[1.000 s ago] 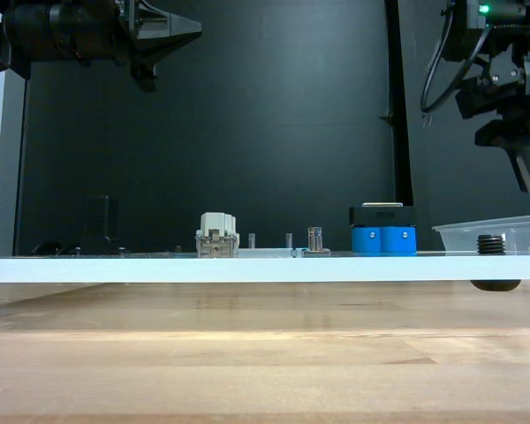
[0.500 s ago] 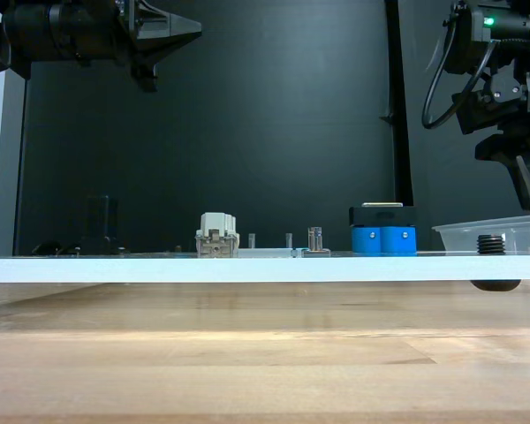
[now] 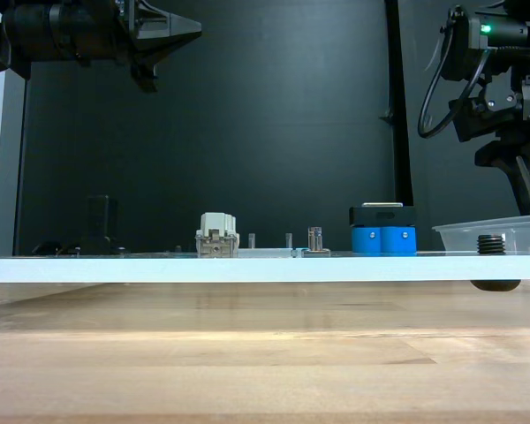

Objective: Pick the RJ45 connector and install on taskboard

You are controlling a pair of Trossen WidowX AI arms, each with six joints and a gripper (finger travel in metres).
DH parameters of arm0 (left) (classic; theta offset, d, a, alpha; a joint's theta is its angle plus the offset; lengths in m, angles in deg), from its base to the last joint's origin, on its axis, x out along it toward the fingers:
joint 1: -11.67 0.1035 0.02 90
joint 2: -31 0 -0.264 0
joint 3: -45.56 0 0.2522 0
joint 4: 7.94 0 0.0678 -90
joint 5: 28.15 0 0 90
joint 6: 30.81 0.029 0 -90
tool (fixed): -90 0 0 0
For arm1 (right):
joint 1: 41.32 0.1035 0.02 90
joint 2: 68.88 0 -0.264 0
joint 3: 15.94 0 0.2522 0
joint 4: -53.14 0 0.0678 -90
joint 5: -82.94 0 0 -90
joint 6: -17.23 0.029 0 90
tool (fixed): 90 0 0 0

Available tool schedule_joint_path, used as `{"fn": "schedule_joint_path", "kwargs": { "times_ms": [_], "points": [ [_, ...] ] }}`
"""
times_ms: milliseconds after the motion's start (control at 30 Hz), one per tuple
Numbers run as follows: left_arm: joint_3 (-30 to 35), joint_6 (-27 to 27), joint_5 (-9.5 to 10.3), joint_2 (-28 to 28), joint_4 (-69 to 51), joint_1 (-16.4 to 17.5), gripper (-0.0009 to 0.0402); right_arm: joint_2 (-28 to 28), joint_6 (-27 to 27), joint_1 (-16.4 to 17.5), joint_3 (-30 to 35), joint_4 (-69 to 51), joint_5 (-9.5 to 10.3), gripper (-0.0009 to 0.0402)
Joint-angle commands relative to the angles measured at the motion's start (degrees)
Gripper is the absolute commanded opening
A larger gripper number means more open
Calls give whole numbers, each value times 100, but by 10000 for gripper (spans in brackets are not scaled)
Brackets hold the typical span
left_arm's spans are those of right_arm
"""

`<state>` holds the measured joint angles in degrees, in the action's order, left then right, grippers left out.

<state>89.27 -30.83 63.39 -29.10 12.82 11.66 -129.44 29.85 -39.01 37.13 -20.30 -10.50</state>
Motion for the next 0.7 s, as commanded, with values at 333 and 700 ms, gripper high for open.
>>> {"fn": "schedule_joint_path", "kwargs": {
  "times_ms": [333,700],
  "points": [
    [0,0,0,0,0,2,0,2,46,-4,-26,4,0,108],
    [0,0,0,-2,0,2,0,4,42,-4,-26,2,0,62]
  ]
}}
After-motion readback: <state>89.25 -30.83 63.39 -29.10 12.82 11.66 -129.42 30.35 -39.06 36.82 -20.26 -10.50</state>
